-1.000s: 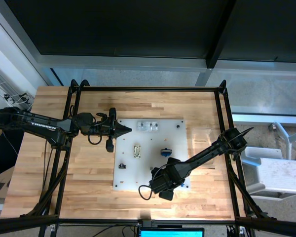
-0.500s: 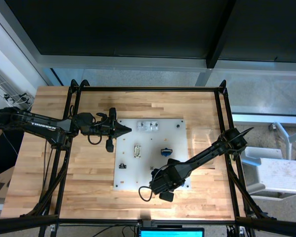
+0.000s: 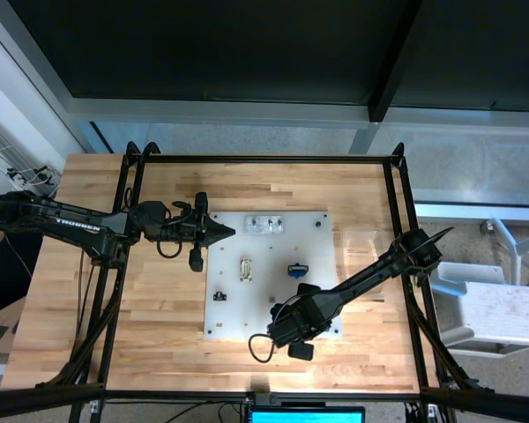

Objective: Unfasten the M12 fastener and place in the container

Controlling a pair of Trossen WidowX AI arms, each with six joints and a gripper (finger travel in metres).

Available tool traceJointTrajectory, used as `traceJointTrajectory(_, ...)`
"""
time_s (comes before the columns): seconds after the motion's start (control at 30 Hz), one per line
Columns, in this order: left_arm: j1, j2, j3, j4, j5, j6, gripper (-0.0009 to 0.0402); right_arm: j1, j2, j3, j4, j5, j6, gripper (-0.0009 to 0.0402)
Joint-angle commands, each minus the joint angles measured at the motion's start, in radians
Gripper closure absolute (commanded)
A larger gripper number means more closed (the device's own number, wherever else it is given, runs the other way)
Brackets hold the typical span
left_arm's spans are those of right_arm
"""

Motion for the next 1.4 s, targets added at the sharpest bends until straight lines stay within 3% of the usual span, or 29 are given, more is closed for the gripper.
traceJointTrajectory(0.03, 0.0, 0.0, 0.0, 0.0, 0.0, 0.0, 0.0393, -0.001, -0.001, 0.001, 0.011, 0.001, -0.07, 0.0394)
traceJointTrajectory(0.17, 0.0, 0.0, 0.0, 0.0, 0.0, 0.0, 0.0393, -0.001, -0.001, 0.001, 0.011, -0.003, -0.221, 0.039)
traceJointTrajectory(0.63, 0.0, 0.0, 0.0, 0.0, 0.0, 0.0, 0.0393, -0.001, -0.001, 0.003, 0.01, -0.003, -0.99, 0.0391)
traceJointTrajectory(0.97, 0.0, 0.0, 0.0, 0.0, 0.0, 0.0, 0.0393, -0.001, -0.001, 0.003, 0.005, -0.003, -1.415, 0.0391)
traceJointTrajectory(1.07, 0.0, 0.0, 0.0, 0.0, 0.0, 0.0, 0.0393, -0.001, -0.001, 0.003, 0.006, -0.003, -1.477, 0.0391)
traceJointTrajectory(1.23, 0.0, 0.0, 0.0, 0.0, 0.0, 0.0, 0.0393, -0.001, -0.001, 0.003, 0.006, -0.004, -1.479, 0.0389)
traceJointTrajectory(1.4, 0.0, 0.0, 0.0, 0.0, 0.0, 0.0, 0.0393, -0.001, -0.001, 0.003, 0.01, -0.004, -1.477, 0.035)
